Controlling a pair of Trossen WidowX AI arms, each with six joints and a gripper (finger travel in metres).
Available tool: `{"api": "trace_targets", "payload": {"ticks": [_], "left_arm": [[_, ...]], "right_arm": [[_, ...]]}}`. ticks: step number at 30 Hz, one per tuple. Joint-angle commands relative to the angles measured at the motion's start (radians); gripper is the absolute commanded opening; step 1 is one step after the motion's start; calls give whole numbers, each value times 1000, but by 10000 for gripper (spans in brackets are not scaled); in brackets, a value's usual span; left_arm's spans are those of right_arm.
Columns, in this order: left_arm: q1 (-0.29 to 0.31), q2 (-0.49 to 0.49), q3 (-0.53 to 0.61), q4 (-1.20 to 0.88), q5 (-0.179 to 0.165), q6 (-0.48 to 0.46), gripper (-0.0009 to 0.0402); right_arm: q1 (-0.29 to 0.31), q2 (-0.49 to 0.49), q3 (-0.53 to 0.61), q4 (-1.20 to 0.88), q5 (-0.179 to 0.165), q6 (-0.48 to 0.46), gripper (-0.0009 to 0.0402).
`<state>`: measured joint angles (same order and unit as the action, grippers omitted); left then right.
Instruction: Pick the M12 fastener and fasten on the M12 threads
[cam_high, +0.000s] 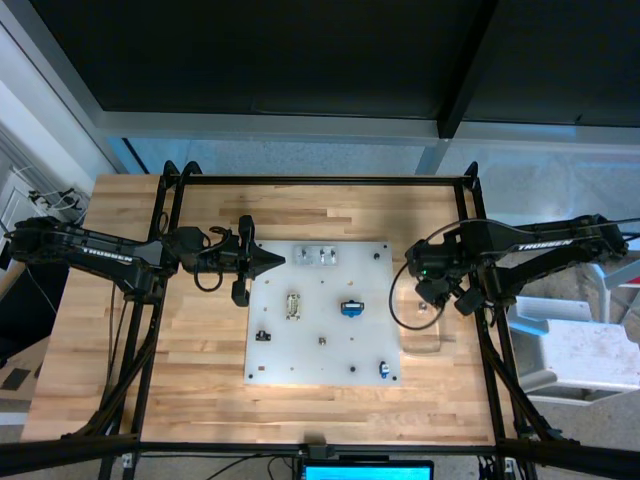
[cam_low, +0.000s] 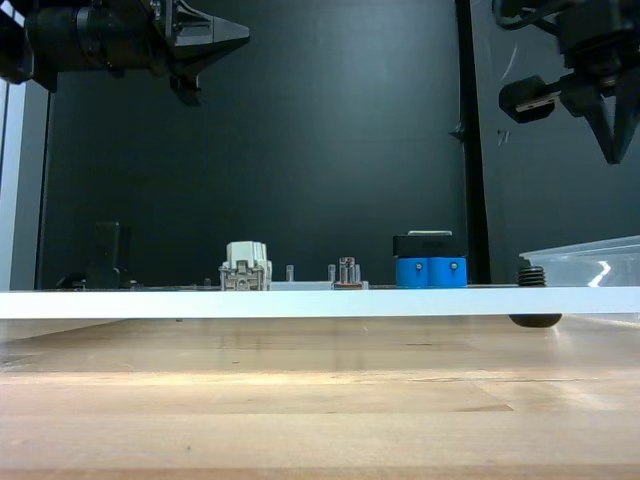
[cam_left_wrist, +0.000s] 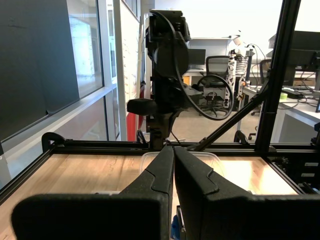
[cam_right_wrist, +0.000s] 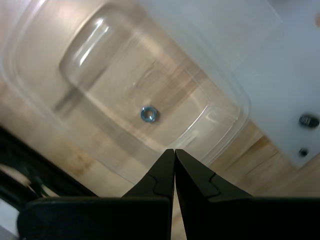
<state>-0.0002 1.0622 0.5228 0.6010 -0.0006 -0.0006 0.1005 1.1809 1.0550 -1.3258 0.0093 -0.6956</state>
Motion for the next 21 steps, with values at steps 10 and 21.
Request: {"api": "trace_targets", "payload": {"ticks": [10, 21], "left_arm": [[0, 0, 0, 0, 0, 0, 0], [0, 0, 0, 0, 0, 0, 0]], "right_arm": [[44, 76, -13, 15, -1, -366, 0], [137, 84, -102, 72, 0, -501, 31]]}}
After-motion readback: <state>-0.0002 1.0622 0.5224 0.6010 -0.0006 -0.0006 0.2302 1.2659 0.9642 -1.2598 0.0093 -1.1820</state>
